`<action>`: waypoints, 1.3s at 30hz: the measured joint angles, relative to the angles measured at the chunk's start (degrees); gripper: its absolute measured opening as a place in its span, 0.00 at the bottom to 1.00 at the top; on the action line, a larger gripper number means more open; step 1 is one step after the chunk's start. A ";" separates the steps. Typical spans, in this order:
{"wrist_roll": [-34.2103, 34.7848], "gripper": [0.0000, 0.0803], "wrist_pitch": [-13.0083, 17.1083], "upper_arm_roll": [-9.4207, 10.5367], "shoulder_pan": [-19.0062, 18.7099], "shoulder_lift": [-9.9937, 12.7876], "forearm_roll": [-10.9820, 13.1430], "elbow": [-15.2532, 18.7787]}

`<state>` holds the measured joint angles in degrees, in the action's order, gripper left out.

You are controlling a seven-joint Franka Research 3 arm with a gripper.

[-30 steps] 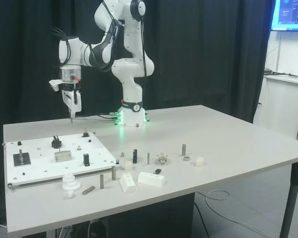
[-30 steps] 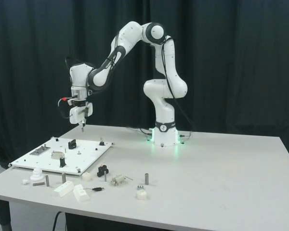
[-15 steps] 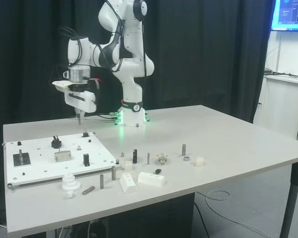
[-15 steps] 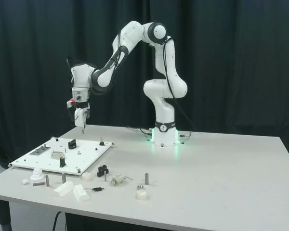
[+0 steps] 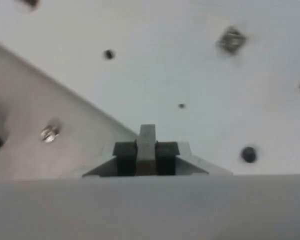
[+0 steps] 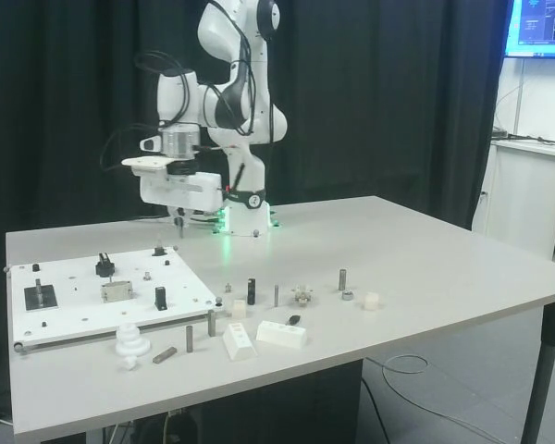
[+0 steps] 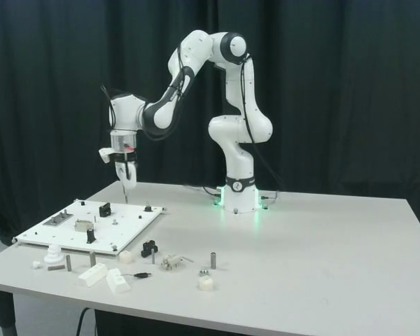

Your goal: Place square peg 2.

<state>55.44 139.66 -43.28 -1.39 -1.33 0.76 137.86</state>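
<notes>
moved: arm swings right and the wrist turns, gripper now above the far right part of the white board | jaws: clamped narrow on square peg 2 | relation: peg hangs upright, long axis vertical — its seat is judged to lie below on the board, which one unclear
</notes>
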 joint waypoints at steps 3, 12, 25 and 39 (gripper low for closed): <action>-1.99 0.09 0.70 1.54 -0.25 0.21 0.90 0.35; -6.08 0.09 2.83 5.99 -1.56 0.92 4.02 1.73; -7.20 0.09 5.36 13.59 -4.01 2.45 6.75 2.01; -7.02 0.09 10.96 21.90 -6.75 5.45 7.64 0.84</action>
<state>48.41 150.62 -21.38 -8.14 4.12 8.40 138.70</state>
